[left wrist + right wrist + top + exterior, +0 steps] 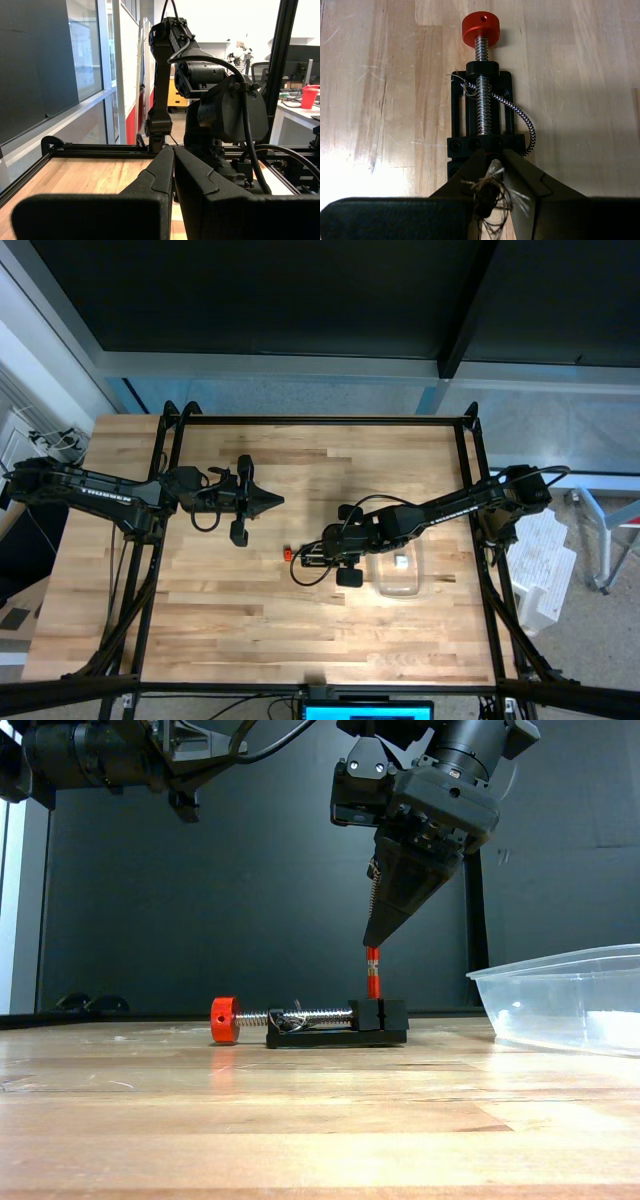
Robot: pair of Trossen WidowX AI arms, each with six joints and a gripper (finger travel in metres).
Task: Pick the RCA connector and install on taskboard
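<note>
The pick looks done and the install is under way. The right end effector points straight down over the right end of the taskboard, clenched on the RCA connector; the connector's red-orange stem stands upright below the fingertips, with its lower end at the block's top; whether it has gone in or only touches the block is hard to tell from the low view. The board lies mid-bench with its red knob to the left and a braided cable looped across it; the clear plastic tray sits near its right side. What is left, I judge, is to press the plug home and let go. The left end effector hangs parked above the bench's left half, clenched on nothing.
</note>
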